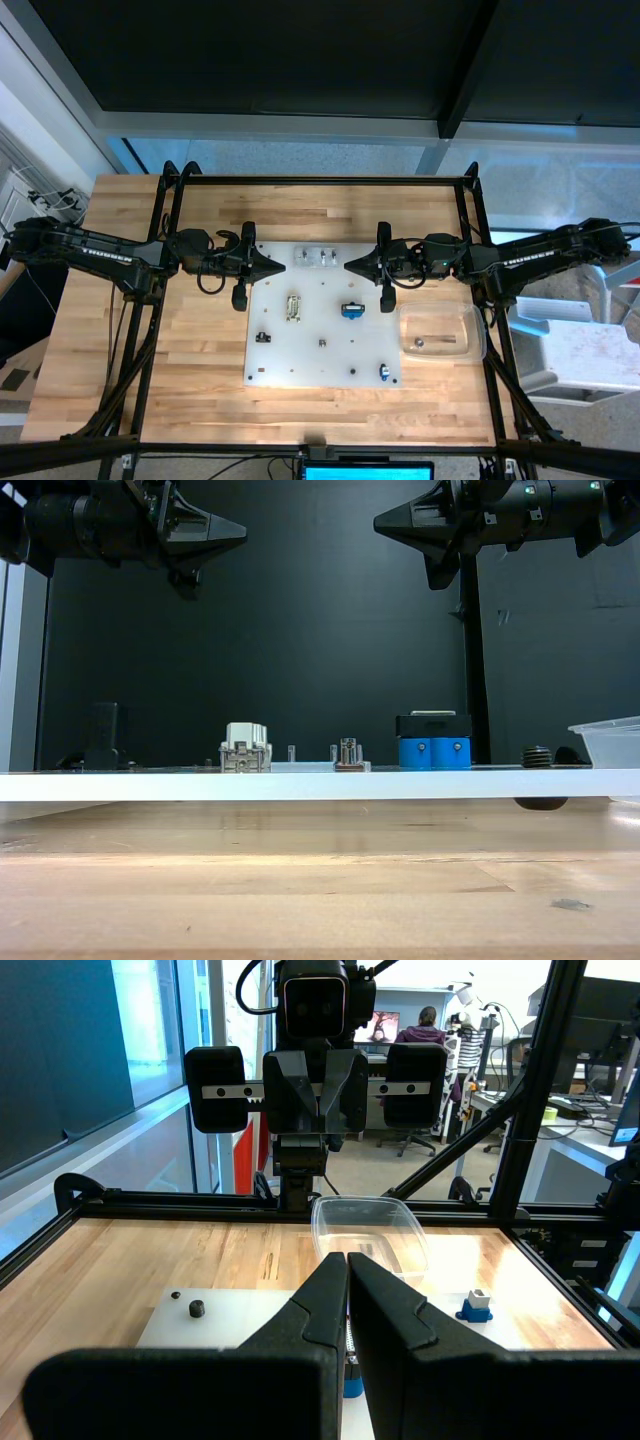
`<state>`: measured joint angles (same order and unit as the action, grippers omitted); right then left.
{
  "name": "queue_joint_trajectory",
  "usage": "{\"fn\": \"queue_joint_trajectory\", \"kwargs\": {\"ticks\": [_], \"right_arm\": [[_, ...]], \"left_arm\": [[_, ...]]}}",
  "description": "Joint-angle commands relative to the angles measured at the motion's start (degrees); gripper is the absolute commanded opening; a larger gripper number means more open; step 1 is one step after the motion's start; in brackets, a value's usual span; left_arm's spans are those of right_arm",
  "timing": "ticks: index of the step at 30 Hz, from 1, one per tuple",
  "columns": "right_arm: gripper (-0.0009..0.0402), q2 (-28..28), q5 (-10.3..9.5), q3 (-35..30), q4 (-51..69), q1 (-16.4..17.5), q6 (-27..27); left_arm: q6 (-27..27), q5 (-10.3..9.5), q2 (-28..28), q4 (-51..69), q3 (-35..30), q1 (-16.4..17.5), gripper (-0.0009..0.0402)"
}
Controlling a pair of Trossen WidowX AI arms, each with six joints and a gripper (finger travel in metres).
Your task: Pick the M12 fastener and fasten on the M12 threads
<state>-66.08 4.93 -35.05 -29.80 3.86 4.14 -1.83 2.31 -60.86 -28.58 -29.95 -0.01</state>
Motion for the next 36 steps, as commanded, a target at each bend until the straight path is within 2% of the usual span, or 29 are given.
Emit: {"fn": "queue_joint_trajectory", "kwargs": {"ticks": [1, 12, 16, 21, 23, 26, 36], "right_arm": [[0.0, -0.02, -0.09, -0.02, -0.02, 0.15, -0.02], [0.0, -0.02, -0.66, -0.02, 0.0, 0.17, 0.0], [0.0, 0.68, -3.04, -0.33, 1.9, 0.28, -0.2], [0.0, 2.34, -3.41, -5.51, 19.26, 0.94, -4.15], [0.0, 2.36, -5.09, -8.35, 27.08, 1.44, -6.01], [0.0, 2.05, -6.32, -11.93, 37.09, 2.56, -7.56], [0.0, 1.92, -6.01, -19.08, 59.36, 5.95, -9.6]], "left_arm": [[0.02, 0.0, 0.0, 0.0, 0.0, 0.0, 0.0], [0.02, 0.0, 0.0, 0.0, 0.0, 0.0, 0.0], [0.02, 0.0, 0.0, 0.0, 0.0, 0.0, 0.0], [0.02, 0.0, 0.0, 0.0, 0.0, 0.0, 0.0], [0.02, 0.0, 0.0, 0.0, 0.0, 0.0, 0.0], [0.02, 0.0, 0.0, 0.0, 0.0, 0.0, 0.0], [0.02, 0.0, 0.0, 0.0, 0.0, 0.0, 0.0]]}}
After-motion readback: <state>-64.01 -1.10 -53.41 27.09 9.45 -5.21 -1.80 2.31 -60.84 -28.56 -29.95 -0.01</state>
